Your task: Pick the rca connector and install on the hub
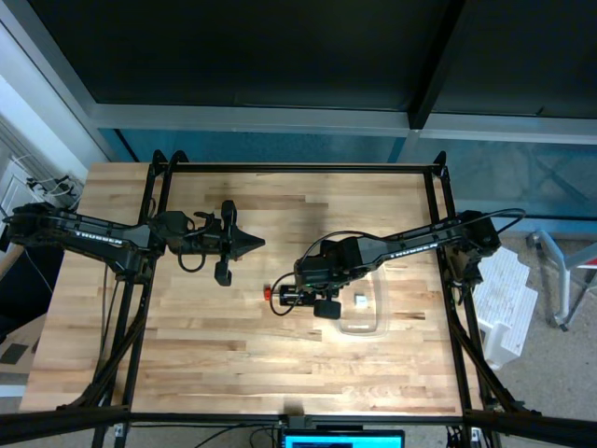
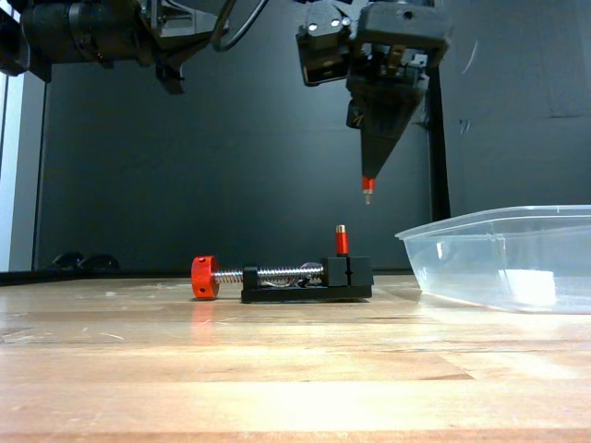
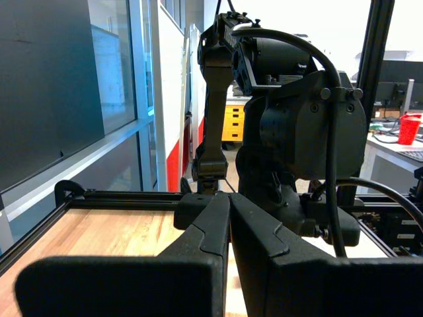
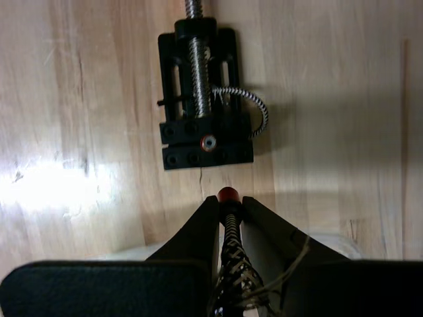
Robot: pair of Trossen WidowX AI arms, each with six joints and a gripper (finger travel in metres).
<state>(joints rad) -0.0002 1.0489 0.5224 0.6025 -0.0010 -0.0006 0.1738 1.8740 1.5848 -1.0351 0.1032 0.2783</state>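
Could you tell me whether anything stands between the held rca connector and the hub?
Nothing visible does: open air separates the rca connector, in the right gripper, from the hub below. The left gripper is parked away to the left.

- Black hub (image 4: 198, 142); red knob (image 2: 204, 276); silvery threaded screw (image 2: 277, 274); red post (image 2: 341, 240) on top.
- Red-tipped rca connector (image 4: 229, 195), black-and-white braided cable (image 4: 232, 261), pinched in black right end effector (image 4: 229, 203) above hub.
- Black left end effector (image 1: 254, 245), far left, tips together.
- Clear tray (image 2: 499, 263) at right; white cube (image 1: 360, 300).
- Pale, streaky wood-plank worktop (image 2: 277, 369).
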